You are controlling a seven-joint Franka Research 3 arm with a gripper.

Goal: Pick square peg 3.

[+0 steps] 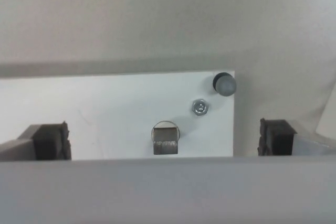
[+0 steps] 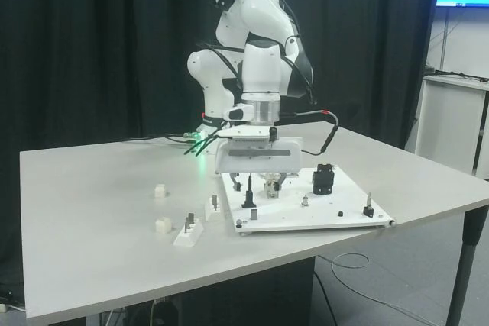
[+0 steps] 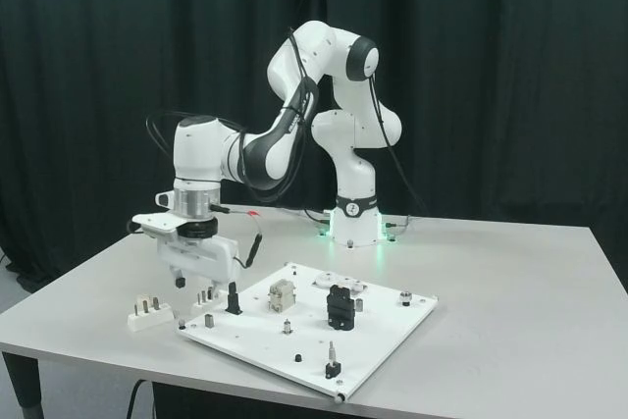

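Two black fingertips (image 1: 52, 141) of the gripper (image 1: 163, 140) stand wide apart with nothing between them but air, hovering over the near corner of the white board (image 1: 105, 114). Square peg 3 (image 1: 165, 140) stands upright on that board directly below the gap, untouched, with a small nut (image 1: 199, 107) and a round grey knob (image 1: 226, 85) just beyond it. Farther off, the white arm (image 3: 245, 149) reaches across the grey table (image 3: 510, 282) from its base.
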